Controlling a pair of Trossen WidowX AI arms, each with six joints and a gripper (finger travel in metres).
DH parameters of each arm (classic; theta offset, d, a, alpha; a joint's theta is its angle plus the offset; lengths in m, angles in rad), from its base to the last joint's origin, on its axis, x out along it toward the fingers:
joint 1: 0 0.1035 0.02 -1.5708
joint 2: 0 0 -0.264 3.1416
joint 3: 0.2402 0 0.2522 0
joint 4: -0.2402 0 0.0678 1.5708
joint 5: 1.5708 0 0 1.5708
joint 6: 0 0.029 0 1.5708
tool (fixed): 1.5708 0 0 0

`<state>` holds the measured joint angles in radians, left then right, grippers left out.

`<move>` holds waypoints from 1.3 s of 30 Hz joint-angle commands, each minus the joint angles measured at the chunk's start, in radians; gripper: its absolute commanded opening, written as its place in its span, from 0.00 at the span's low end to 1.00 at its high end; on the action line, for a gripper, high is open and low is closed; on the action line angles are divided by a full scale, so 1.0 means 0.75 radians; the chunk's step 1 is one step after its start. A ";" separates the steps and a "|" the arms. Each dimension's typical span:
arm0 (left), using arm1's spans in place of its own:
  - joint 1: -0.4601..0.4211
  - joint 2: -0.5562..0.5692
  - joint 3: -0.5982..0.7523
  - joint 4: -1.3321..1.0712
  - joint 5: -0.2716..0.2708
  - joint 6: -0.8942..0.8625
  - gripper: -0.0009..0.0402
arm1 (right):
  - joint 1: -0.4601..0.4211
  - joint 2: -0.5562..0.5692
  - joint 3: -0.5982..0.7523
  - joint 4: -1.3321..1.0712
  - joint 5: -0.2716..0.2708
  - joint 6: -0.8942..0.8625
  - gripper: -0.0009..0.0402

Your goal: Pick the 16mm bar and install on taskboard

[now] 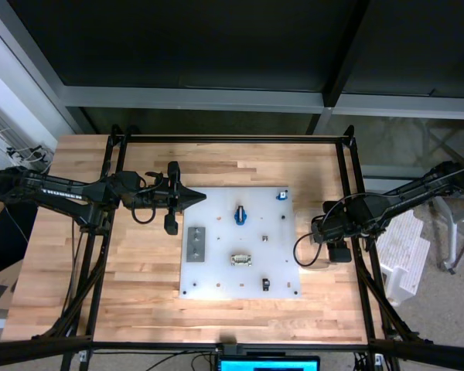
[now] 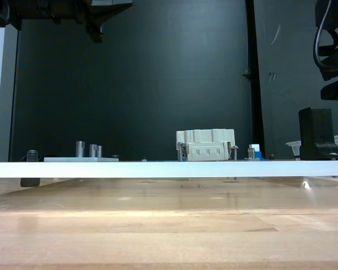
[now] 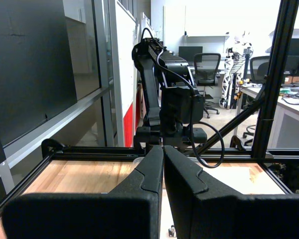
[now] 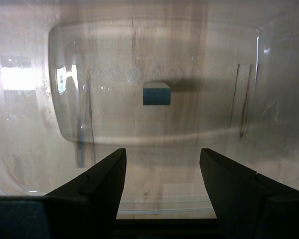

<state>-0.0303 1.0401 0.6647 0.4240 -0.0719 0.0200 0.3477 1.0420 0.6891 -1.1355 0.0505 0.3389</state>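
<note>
Overhead, left claw (image 3: 163, 148) together beside flat white board (image 1: 216, 263); right claw (image 4: 162, 154) apart over clear bin (image 4: 199, 114).

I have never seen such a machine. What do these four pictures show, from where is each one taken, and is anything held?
Two robot arms stand at the sides of a wooden table. The high view looks down from above, the low view looks level along the table top, and each wrist view comes from a camera on one arm. On the table lies a white board carrying a grey block, a beige connector and a blue part. The left tool hovers above the board's far left corner, fingers shut, holding nothing. The right tool hangs near the table's right edge, fingers open, above a clear tray holding a small blue block. I cannot tell where the 16mm bar is.
</note>
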 commanded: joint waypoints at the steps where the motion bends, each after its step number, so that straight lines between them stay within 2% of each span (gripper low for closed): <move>1: 0.000 0.001 0.001 0.001 0.001 0.001 0.02 | 0.003 0.001 -0.004 0.014 0.002 0.008 0.52; 39: 0.000 0.001 0.001 0.000 0.001 0.001 0.02 | 0.017 0.001 -0.011 0.025 0.001 0.008 0.52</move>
<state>-0.0303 1.0401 0.6647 0.4240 -0.0715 0.0200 0.3592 1.0420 0.6804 -1.1156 0.0513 0.3443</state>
